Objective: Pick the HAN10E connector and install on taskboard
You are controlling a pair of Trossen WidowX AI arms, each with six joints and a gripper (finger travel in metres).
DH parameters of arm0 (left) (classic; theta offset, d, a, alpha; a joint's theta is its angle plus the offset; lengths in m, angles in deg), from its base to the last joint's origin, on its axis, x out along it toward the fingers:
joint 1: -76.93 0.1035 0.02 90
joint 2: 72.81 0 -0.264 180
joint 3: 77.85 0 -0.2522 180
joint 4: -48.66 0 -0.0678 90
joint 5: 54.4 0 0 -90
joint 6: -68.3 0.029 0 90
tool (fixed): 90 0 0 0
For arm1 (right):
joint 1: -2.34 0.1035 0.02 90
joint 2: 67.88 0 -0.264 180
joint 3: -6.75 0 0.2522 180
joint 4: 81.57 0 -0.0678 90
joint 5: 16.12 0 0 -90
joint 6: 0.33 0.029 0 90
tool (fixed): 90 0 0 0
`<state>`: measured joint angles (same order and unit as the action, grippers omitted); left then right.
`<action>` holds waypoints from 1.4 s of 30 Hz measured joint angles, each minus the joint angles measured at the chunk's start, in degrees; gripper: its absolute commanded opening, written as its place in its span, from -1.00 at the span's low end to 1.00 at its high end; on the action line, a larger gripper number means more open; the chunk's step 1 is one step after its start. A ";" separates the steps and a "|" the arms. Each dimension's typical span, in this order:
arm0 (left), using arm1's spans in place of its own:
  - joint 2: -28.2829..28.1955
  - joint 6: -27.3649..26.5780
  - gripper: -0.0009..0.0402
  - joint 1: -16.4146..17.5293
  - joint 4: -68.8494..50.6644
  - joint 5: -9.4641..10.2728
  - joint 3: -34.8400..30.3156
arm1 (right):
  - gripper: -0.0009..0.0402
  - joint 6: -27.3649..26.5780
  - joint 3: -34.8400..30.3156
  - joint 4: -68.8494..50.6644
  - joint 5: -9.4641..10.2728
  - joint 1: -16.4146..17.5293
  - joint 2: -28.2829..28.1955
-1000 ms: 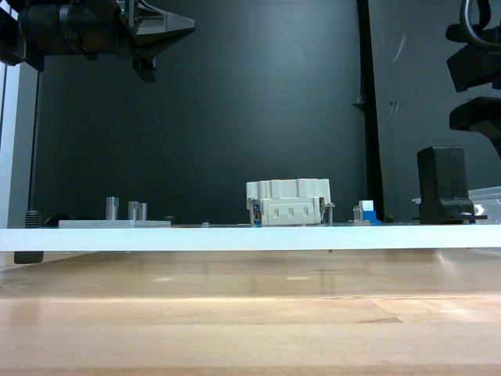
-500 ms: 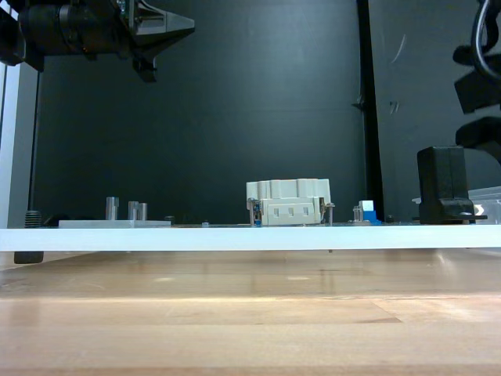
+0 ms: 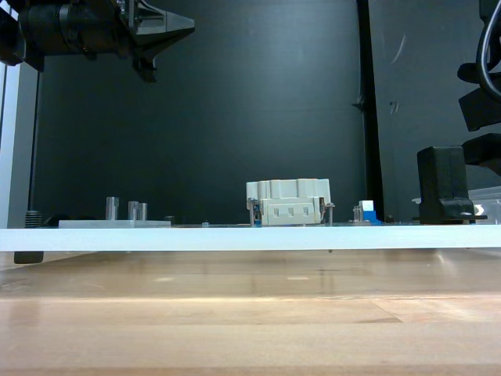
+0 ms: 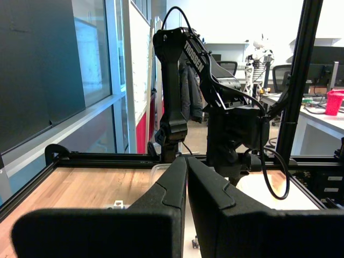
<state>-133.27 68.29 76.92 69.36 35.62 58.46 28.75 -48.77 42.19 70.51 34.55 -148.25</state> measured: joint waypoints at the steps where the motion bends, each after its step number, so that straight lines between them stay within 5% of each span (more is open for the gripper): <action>1: 0.00 0.00 -0.95 0.00 0.00 0.02 0.00 | 0.39 0.00 0.13 0.09 0.00 0.00 0.00; 26: 0.00 0.00 -0.95 0.00 0.02 0.00 0.00 | -0.67 0.04 -0.22 -0.02 -0.02 -0.09 0.00; 42: 0.00 0.00 -0.95 0.00 0.02 0.00 0.00 | -0.84 0.20 -8.50 -12.70 -0.04 -0.24 3.72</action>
